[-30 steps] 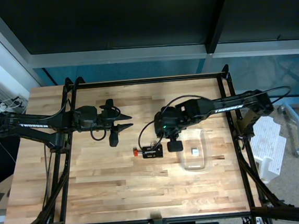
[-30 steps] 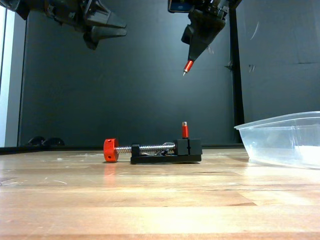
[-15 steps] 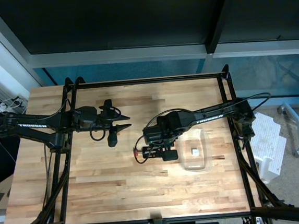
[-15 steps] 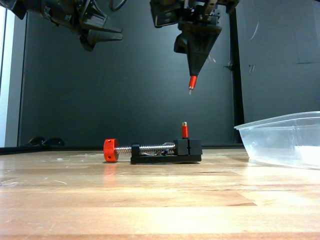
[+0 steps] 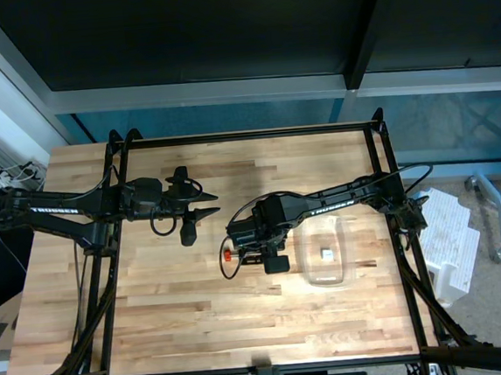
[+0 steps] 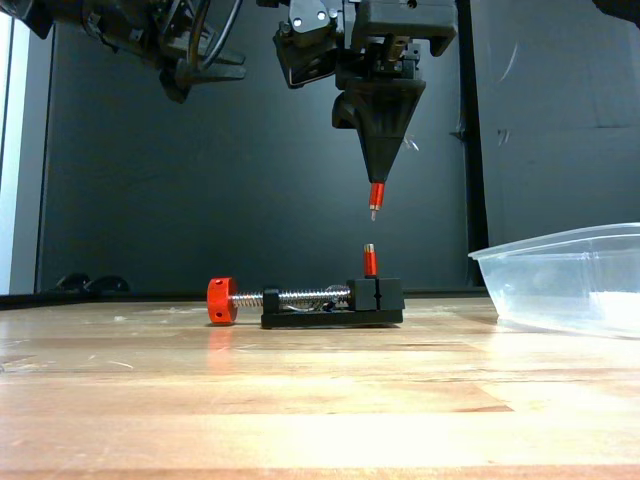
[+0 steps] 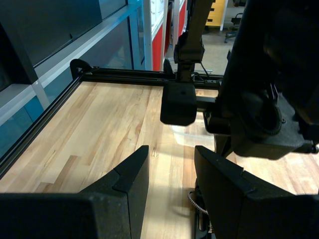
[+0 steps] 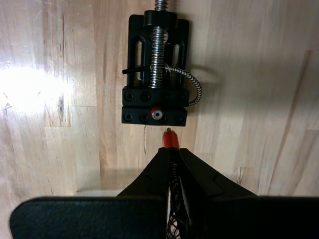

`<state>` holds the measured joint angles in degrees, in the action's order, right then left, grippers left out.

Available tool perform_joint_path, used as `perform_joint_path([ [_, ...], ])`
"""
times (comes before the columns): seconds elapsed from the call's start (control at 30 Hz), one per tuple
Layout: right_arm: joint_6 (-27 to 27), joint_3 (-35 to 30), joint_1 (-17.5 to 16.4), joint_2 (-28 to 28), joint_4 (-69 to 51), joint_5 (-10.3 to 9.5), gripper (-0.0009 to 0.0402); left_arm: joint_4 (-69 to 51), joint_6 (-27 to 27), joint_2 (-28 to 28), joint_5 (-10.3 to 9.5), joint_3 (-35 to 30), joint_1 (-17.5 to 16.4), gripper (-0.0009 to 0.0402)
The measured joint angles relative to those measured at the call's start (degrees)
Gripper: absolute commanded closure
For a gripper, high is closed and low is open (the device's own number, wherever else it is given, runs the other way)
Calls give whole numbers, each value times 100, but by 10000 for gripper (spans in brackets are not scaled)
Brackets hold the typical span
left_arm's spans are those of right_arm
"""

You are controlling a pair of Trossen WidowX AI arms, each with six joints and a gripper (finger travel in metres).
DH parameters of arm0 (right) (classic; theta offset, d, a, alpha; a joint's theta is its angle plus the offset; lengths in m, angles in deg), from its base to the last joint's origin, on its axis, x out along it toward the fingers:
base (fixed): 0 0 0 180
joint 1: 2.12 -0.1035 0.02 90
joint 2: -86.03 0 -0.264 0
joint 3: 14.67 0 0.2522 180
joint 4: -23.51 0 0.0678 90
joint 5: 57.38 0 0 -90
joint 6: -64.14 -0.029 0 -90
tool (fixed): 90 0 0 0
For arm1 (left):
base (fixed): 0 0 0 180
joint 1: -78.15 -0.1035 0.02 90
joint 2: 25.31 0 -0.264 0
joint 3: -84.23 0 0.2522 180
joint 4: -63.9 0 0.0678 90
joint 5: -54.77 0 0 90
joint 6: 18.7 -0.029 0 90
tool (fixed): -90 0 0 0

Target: Pick the rca connector and install on the hub

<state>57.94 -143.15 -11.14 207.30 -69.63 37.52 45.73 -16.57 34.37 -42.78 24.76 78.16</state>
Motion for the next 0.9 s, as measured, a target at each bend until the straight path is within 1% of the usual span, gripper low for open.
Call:
perform_joint_path([
  [0.23, 2, 0, -13, 96, 7, -42, 393, 0, 0, 0, 0, 0, 0, 271],
  [0.9, 28, 63, -33, 201, 245, -44, 393, 0, 2, 0, 4, 0, 0, 271],
])
